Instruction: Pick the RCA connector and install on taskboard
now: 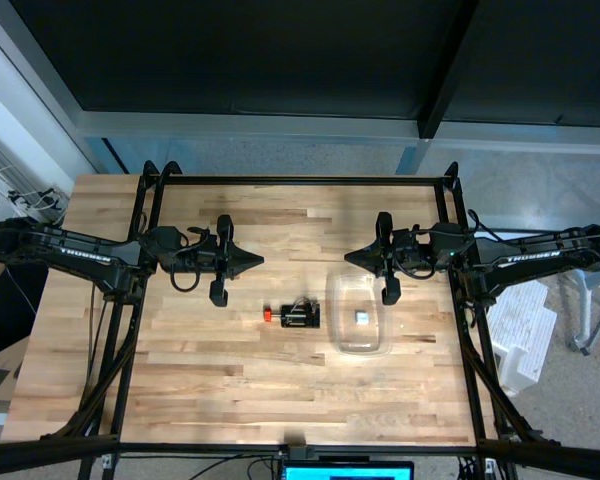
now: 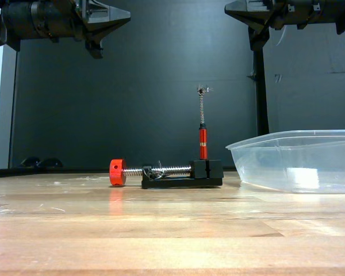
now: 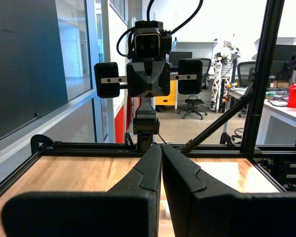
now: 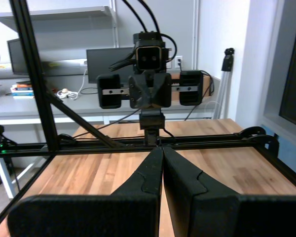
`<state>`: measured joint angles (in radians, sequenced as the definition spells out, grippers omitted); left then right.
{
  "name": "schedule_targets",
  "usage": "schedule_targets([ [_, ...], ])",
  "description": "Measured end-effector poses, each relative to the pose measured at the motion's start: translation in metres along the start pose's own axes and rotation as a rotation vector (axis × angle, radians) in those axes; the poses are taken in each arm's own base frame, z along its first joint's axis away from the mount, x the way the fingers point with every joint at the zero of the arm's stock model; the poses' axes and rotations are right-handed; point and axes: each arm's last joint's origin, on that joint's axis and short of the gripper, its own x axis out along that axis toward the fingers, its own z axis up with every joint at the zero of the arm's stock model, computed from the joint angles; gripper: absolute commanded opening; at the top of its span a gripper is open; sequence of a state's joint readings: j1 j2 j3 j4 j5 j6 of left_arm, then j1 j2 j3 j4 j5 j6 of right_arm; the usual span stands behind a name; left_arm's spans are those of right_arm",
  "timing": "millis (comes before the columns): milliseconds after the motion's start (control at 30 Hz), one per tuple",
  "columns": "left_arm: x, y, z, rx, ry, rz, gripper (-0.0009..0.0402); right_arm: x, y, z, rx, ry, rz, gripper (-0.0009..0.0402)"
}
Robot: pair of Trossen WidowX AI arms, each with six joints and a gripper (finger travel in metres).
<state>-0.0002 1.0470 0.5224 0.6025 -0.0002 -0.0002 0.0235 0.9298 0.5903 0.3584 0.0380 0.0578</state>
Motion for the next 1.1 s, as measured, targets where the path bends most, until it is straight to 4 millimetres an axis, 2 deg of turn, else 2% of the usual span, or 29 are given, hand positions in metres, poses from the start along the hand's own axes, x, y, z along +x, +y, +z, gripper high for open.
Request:
schedule_targets([
  [1100, 0.0000, 0.0000, 0.0001, 0.000, 0.000, 0.000, 0.0000, -0.0002, -0.0031, -0.0029, 0.006, -0.003, -0.033, 0.0000],
])
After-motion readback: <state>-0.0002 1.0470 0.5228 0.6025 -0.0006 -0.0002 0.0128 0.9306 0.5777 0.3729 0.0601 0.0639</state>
